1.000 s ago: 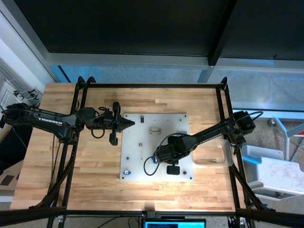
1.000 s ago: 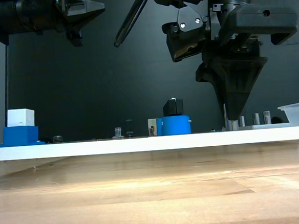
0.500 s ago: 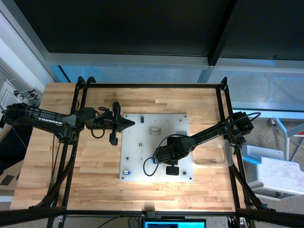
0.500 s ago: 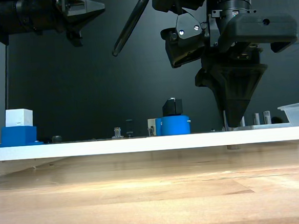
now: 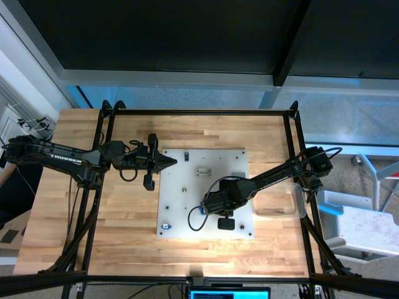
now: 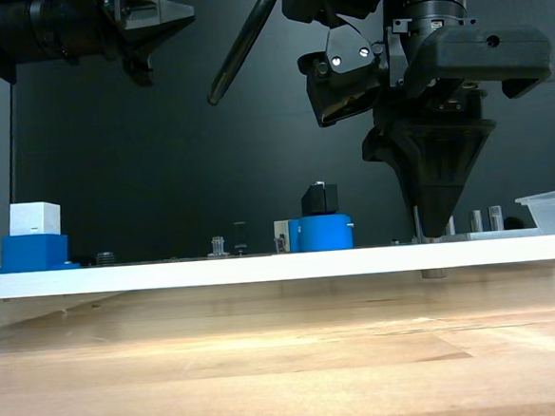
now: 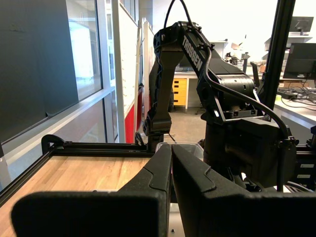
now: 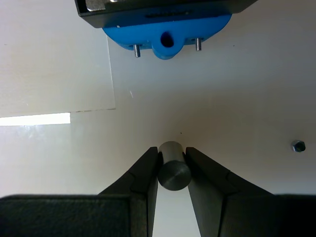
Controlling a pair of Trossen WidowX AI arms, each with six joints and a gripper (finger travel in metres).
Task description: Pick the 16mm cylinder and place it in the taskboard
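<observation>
The right gripper (image 6: 438, 230) clamps the peg (image 8: 174, 170) upright toward the board's (image 5: 181, 208) near edge, seemingly to seat it in a hole, while the left gripper (image 5: 169, 161), pinched together on nothing, idles at its left edge.

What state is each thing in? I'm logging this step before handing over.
Large square white taskboard: lying flat on the wooden table.
Short dull-grey metal cylinder: upright, lower end down at the taskboard.
Right claw: shut on the cylinder.
Left claw: shut, holding nothing, parked high at the left.
</observation>
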